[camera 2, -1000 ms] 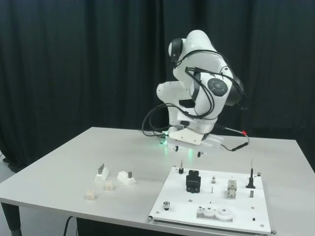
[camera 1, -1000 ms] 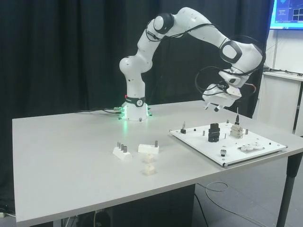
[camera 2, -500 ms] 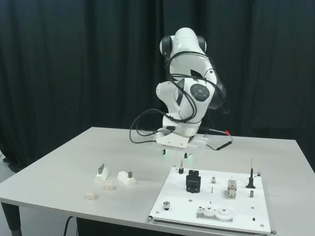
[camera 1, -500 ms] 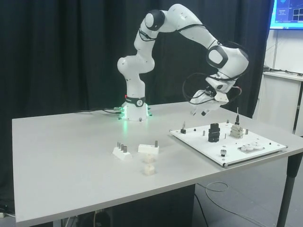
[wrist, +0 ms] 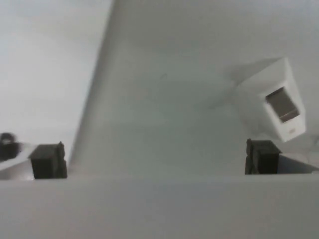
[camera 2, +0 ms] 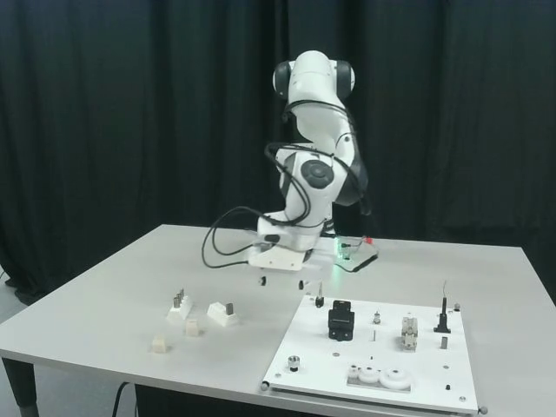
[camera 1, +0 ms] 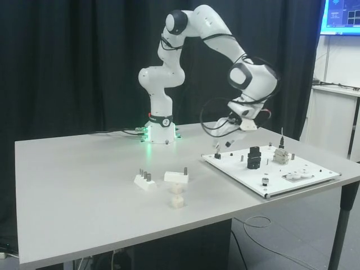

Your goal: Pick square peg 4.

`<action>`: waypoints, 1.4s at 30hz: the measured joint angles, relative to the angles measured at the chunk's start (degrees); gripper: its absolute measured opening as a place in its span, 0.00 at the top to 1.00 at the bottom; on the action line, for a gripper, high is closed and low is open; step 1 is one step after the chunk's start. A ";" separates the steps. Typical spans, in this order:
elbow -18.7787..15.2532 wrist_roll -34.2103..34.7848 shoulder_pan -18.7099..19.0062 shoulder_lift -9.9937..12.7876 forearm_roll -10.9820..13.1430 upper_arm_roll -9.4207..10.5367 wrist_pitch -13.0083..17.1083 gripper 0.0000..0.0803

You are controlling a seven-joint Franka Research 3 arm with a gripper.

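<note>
Starting with the wrist view: what do you have? (desk)

My gripper (wrist: 154, 159) is spread wide with nothing between its black fingertips (wrist: 47, 160). Off beyond one fingertip sits a white block (wrist: 271, 102) with a square grey peg (wrist: 282, 104) standing in it. I take that for peg 4, but I can read no number. (operator)

First room view? (desk)

The gripper (camera 1: 222, 144) hangs in the air above the near corner of the white board (camera 1: 242, 169), touching nothing. The peg (camera 1: 184, 170) stands upright in its block (camera 1: 176, 176) on the grey table (camera 1: 84, 169), off the board on the side away from it. A second block with several pegs (camera 1: 145, 180) sits just beyond. (operator)

Second room view? (desk)

Same reading. The gripper (camera 2: 282, 282) is high and the peg (camera 2: 230, 307) lies lower, out past the board's edge. Its long axis is vertical, so I judge I must move sideways off the board until the peg sits between the fingers, then go straight down. The neighbouring pegs (camera 2: 180, 300) are near but apart from it. (operator)
</note>
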 joint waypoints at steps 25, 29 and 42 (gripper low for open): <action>-14.74 -24.37 -8.69 -5.44 -0.54 -1.97 19.30 0.00; -17.58 -26.51 -8.69 -6.88 -0.74 -3.14 23.38 0.00; -25.16 -30.13 -8.70 -10.13 -2.10 -7.20 35.62 0.00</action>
